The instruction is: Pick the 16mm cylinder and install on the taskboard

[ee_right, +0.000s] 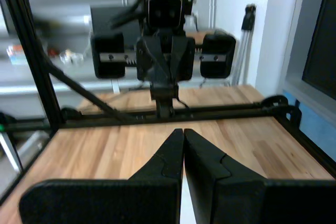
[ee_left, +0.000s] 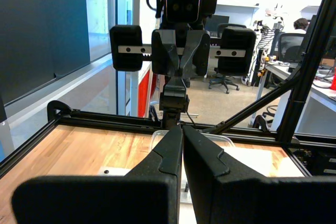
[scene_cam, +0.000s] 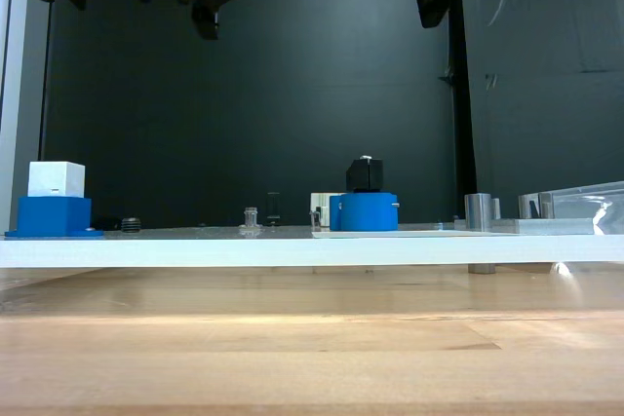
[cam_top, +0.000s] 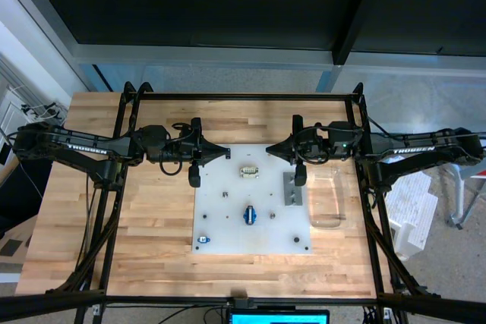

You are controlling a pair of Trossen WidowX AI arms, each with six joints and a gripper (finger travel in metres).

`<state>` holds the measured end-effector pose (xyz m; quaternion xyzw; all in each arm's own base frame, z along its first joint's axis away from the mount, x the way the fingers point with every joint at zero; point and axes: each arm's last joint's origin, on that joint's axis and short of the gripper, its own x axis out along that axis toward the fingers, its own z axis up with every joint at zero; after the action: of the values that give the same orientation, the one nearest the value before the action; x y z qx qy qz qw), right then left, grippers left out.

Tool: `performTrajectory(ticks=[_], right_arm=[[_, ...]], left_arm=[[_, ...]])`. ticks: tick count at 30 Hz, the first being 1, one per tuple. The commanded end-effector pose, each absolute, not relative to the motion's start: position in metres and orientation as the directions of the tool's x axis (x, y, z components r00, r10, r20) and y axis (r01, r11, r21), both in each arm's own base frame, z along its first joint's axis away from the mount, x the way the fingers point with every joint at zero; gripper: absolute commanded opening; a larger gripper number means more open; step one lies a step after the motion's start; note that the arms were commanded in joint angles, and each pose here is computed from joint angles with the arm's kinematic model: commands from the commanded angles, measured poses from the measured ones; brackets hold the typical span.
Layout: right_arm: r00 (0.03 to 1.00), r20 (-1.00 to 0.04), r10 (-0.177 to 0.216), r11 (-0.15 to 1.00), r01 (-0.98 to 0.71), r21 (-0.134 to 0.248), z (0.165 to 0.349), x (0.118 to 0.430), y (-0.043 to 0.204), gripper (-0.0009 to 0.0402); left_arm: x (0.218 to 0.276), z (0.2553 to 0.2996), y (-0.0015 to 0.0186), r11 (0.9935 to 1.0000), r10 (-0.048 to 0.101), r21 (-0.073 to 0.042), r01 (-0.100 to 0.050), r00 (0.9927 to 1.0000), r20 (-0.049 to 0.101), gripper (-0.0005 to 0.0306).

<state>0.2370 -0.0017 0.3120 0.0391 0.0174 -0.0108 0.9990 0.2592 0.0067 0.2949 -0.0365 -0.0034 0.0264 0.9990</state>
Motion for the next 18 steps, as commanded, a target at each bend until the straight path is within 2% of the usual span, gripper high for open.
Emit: performTrajectory(ticks=[1,8,18], right_arm=[[1.000,0.010,-0.016,0.995,0.015,0.098,0.304,0.231,-0.002,0.0000],[1.000,0.015,-0.016,0.995,0.015,0.096,0.294,0.224,-0.002,0.0000],[1.000,0.012,-0.016,0.997,0.015,0.077,0.294,0.225,-0.002,0.0000]], left_arm=[[0.2593,0.2950,0.0067,0.99594,0.053,-0.073,-0.052,0.99858,0.005,0.0000],[0.2593,0.2950,0.0067,0.99594,0.053,-0.073,-0.053,0.99858,0.005,0.0000],[0.2593,0.2950,0.0067,0.99594,0.053,-0.073,-0.052,0.99858,0.005,0.0000]])
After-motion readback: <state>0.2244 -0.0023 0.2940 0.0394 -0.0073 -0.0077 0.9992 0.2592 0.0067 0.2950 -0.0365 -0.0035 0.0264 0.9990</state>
